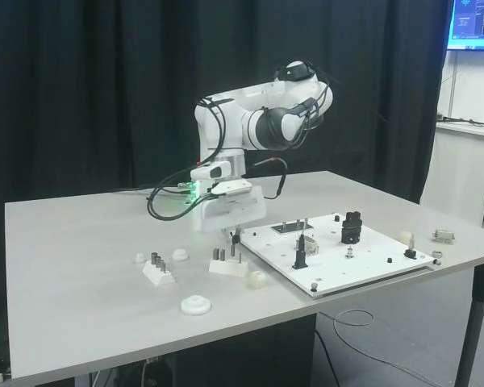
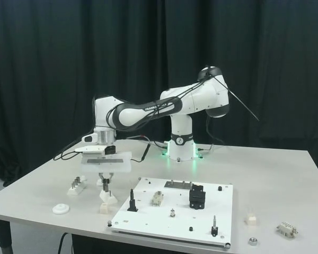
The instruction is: Place square peg 2.
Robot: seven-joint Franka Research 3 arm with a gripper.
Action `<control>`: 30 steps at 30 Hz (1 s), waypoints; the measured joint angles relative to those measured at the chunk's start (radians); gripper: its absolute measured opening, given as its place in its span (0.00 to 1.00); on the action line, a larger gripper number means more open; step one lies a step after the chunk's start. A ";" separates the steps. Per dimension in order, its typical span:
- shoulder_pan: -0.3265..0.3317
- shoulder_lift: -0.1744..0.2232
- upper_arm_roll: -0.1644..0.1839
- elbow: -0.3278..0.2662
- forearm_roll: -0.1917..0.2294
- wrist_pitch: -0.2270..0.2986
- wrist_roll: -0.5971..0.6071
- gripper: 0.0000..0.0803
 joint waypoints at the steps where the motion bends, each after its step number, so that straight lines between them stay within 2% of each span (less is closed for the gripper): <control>1: 0.001 0.000 0.000 0.000 0.000 0.003 0.028 0.08; 12: 0.018 0.002 0.004 -0.003 -0.016 0.041 0.446 0.08; 30: 0.047 0.002 0.011 -0.004 -0.082 0.084 0.737 0.08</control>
